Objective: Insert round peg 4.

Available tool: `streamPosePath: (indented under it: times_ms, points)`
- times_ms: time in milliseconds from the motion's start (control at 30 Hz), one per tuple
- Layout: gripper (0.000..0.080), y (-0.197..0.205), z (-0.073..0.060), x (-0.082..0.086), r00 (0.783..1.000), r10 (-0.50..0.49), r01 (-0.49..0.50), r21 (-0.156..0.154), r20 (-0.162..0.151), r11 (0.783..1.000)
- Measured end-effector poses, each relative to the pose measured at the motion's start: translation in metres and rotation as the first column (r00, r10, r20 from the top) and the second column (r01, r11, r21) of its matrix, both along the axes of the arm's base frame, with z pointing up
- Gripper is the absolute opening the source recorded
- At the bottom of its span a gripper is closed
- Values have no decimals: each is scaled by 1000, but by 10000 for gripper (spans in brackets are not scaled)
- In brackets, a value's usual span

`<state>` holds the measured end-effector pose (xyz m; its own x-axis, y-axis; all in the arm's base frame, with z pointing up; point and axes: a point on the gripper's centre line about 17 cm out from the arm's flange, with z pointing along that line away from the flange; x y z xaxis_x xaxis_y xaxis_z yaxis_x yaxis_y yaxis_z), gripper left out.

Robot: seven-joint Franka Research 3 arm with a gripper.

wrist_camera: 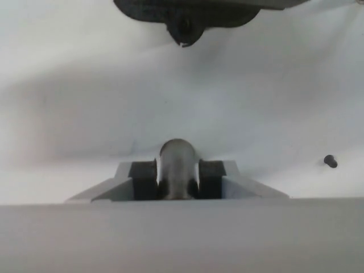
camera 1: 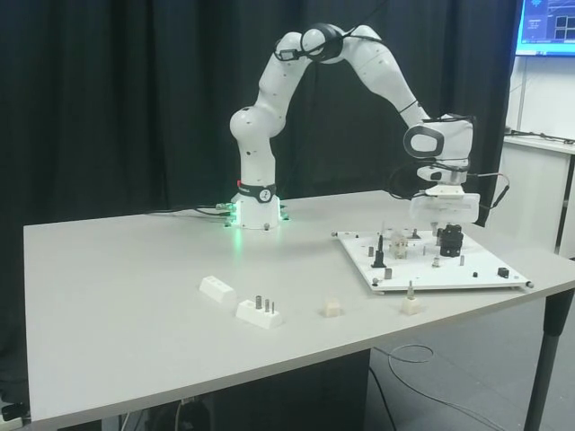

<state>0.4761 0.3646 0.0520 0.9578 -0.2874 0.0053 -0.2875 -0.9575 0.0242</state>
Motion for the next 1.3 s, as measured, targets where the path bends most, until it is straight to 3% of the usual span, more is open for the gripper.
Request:
streamPosePath:
  times_ms: [867,1167,1200,1300]
  points:
    - [152,-1,-4,5,1000,4,-4,0,13,1000]
    - [152,1,8,1,999,42,-42,-1,7,999]
    - [649,1,10,1,999,53,-53,-2,5,999]
    - [649,0,20,-1,998,64,-64,-5,0,998]
